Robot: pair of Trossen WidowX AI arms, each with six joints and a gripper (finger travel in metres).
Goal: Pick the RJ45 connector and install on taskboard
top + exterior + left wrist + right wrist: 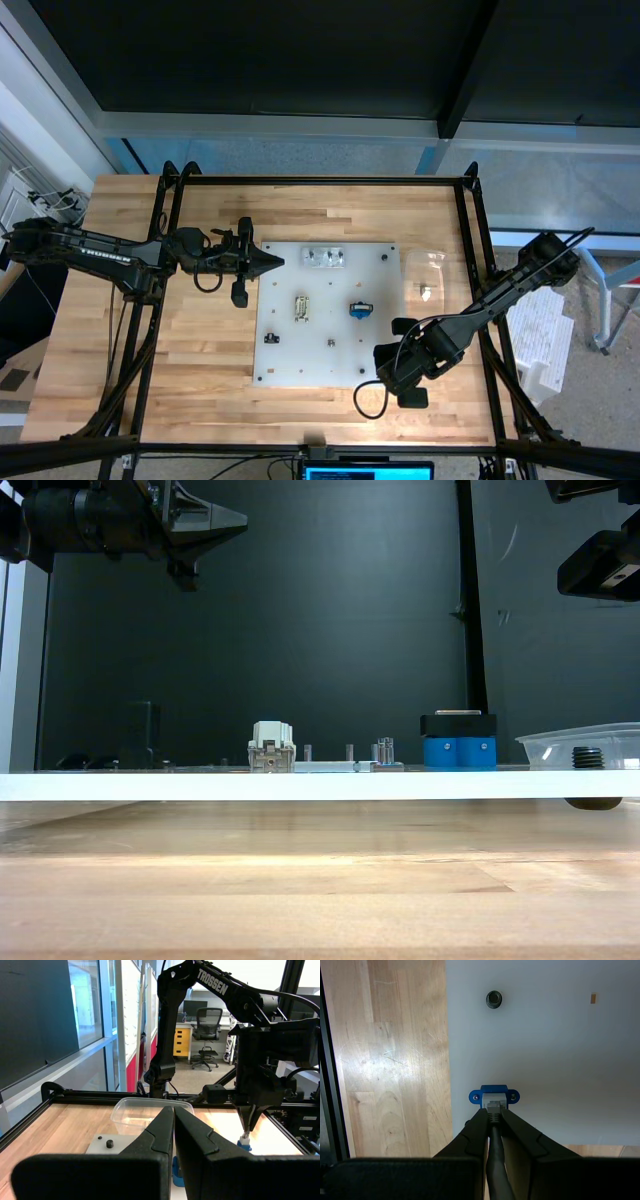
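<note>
Soft overhead light, glare on table (300, 865)

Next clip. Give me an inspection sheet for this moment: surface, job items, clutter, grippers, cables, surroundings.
Surface: wooden table.
Job's things: taskboard lies flat at centre. RJ45 connector is at the right gripper's tips, over the board's near right corner; cannot tell whether it is seated.
Clutter: clear plastic tray right of the board, small parts inside.
Grippers: left gripper shut, empty, raised over the board's left edge. Right gripper shut on the connector.
Cables: black loop under the right arm.
Surroundings: monitor at the near edge; papers at right.
</note>
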